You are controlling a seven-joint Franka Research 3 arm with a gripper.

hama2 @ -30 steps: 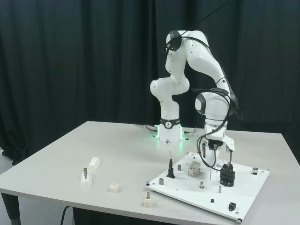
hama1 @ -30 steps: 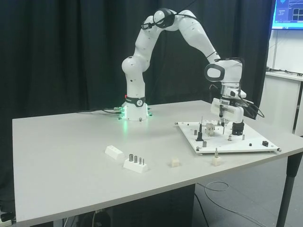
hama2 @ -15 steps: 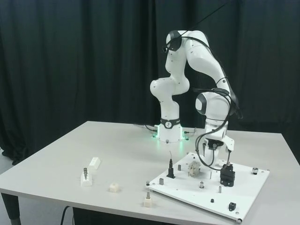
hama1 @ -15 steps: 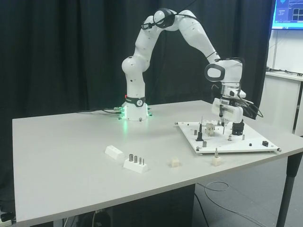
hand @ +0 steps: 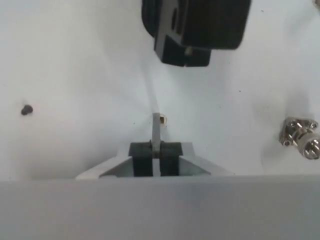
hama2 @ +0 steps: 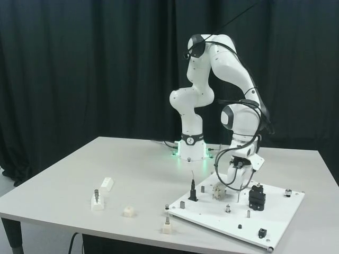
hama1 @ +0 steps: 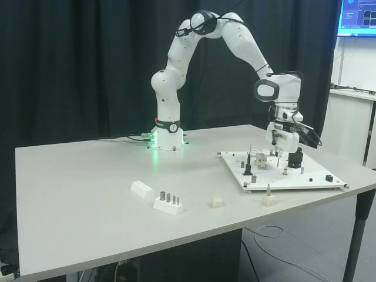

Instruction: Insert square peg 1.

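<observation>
White, grey, black, with a touch of green.
White arm [hama1: 235, 35] and white board [hama2: 275, 209] on plain grey tabletop [hama1: 76, 176]; black curtain [hama2: 79, 69] behind; black block [hand: 197, 27] on board; grey peg [hand: 156, 131] between black fingertip pads [hand: 141, 159]; green glow at arm base [hama1: 154, 140].

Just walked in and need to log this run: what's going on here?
The white Franka arm holds a thin square peg upright in its gripper, fingers shut on it. It hovers over the white assembly board, the peg's tip near a small hole. The peg is not yet inserted.
</observation>
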